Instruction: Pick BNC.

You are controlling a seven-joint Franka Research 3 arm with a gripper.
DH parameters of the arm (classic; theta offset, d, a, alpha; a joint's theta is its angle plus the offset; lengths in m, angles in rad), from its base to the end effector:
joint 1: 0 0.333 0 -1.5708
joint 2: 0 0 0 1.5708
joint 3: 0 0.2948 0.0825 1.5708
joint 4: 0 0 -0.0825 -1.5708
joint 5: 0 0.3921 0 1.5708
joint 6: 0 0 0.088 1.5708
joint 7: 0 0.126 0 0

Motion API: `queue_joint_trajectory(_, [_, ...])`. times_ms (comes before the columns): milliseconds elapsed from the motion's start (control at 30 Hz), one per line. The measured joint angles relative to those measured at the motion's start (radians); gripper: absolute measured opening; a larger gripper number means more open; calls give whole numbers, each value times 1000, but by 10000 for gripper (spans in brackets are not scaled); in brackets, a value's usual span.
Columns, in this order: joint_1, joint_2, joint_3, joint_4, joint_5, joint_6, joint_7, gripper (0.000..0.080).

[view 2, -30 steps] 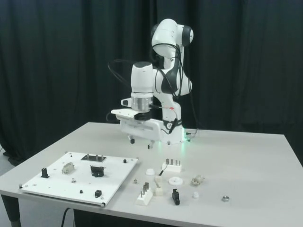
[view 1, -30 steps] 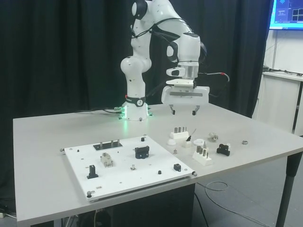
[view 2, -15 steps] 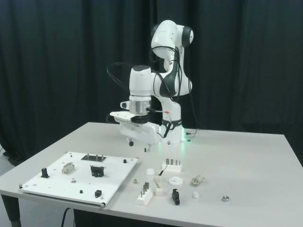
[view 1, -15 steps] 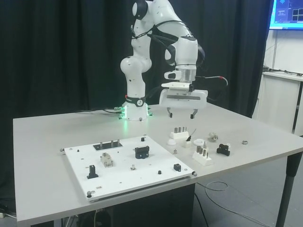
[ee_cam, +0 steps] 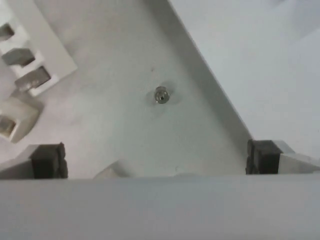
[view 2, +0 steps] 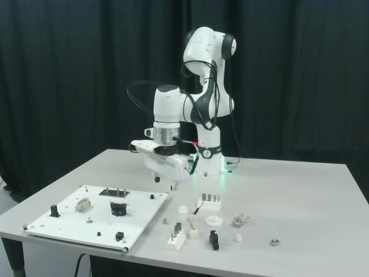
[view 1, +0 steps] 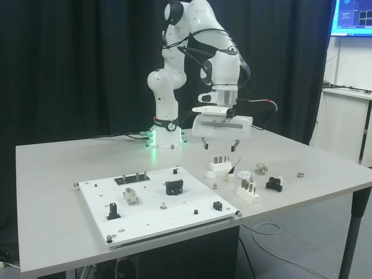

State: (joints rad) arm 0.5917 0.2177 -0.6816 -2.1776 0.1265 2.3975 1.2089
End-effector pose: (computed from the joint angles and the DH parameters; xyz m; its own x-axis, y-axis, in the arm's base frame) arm 0.5608 -0.0497 0.2724 0.1935 -0.9791 0.0633 -0.9799 -0.1961 -0.0378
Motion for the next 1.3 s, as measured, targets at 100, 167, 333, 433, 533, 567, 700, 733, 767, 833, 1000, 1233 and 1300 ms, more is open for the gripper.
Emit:
queue_joint_trajectory(100, [-5,12,0,0,15,8,3,800])
queue_joint_trajectory(167, [-9,20,1,0,31,12,4,800])
queue_joint_trajectory(333, [-15,42,1,-1,74,21,17,800])
queue_joint_trajectory(433, [-17,55,1,-3,101,29,25,800])
queue_joint_trajectory(533, [-19,67,3,-9,124,40,25,800])
queue_joint_trajectory(567, [-19,71,3,-13,132,46,26,800])
queue_joint_trajectory(700, [-19,84,6,-24,161,67,35,800])
queue_joint_trajectory(733, [-19,88,6,-25,166,71,38,800])
queue_joint_trajectory(767, [-19,92,6,-26,170,74,40,800])
queue_joint_trajectory(833, [-20,99,7,-27,179,78,44,800])
queue_joint_trajectory(1000, [-20,118,10,-27,191,89,47,800])
queue_joint_trajectory(1233, [-24,139,21,-27,195,108,63,800])
queue_joint_trajectory(1300, [-28,145,28,-27,195,114,68,800])
